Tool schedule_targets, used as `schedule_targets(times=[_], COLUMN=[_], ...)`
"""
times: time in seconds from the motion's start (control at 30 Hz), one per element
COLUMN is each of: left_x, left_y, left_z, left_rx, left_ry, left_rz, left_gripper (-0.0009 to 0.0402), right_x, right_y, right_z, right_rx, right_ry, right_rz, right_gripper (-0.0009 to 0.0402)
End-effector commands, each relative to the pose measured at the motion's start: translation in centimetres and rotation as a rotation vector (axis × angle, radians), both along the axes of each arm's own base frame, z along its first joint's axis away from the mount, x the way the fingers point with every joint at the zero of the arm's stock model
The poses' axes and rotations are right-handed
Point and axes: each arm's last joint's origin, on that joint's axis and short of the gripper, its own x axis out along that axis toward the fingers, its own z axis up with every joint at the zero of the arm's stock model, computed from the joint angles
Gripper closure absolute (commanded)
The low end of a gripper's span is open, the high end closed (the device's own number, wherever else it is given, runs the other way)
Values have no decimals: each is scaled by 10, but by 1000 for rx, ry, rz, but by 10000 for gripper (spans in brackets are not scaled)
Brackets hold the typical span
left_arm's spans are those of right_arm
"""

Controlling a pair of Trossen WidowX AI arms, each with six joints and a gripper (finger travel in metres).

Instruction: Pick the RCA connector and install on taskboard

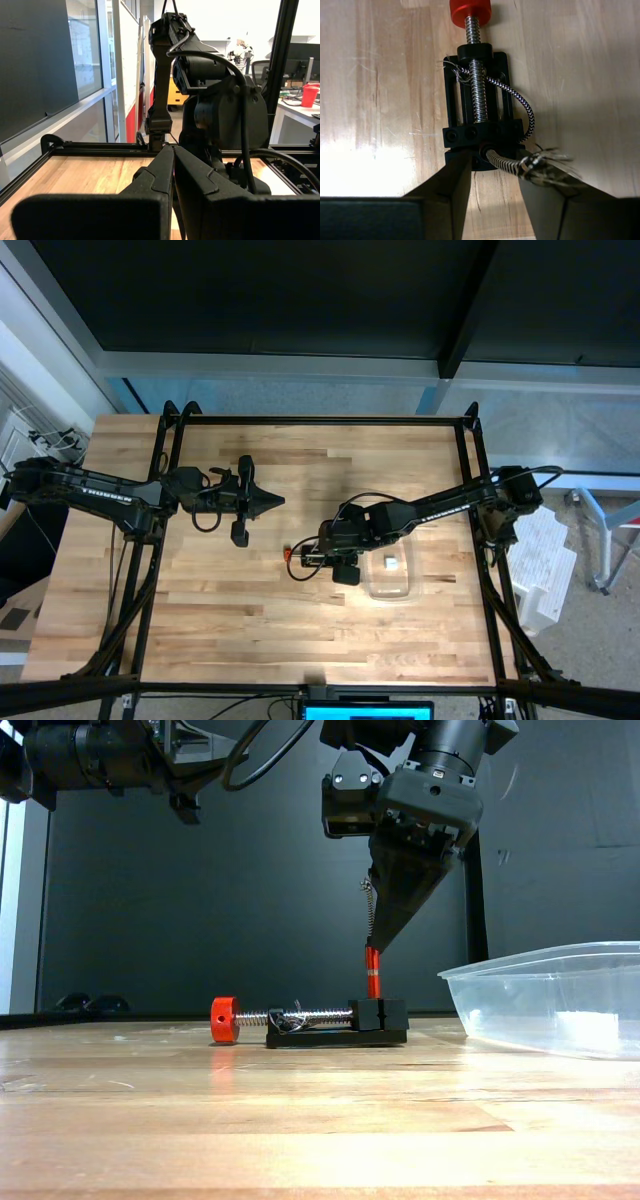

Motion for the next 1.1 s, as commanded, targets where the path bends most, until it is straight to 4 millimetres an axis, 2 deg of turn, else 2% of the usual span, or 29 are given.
schedule_targets(times=[0.03, 0.23, 0.43, 0.6, 0.93, 1.1], left_x=[0, 0, 0, 0, 0, 0], left_y=[0, 0, 0, 0, 0, 0], left_z=[0, 0, 0, 0, 0, 0], left_rx=[0, 0, 0, 0, 0, 0], left_ry=[-1, -1, -1, -1, -1, 0], left_rz=[0, 0, 0, 0, 0, 0], left_gripper=[393, 393, 393, 393, 393, 393], right_x=[-3, -9, -11, -19, -55, -75], right_y=[0, -1, -2, -3, -10, -16], right_z=[10, 18, 21, 33, 58, 65], right_rx=[2, 2, 2, 1, 23, 21], right_ry=[-19, -25, -23, -49, -261, -412], right_rz=[3, 3, 5, 15, 38, 73], right_gripper=[240, 224, 224, 224, 225, 249])
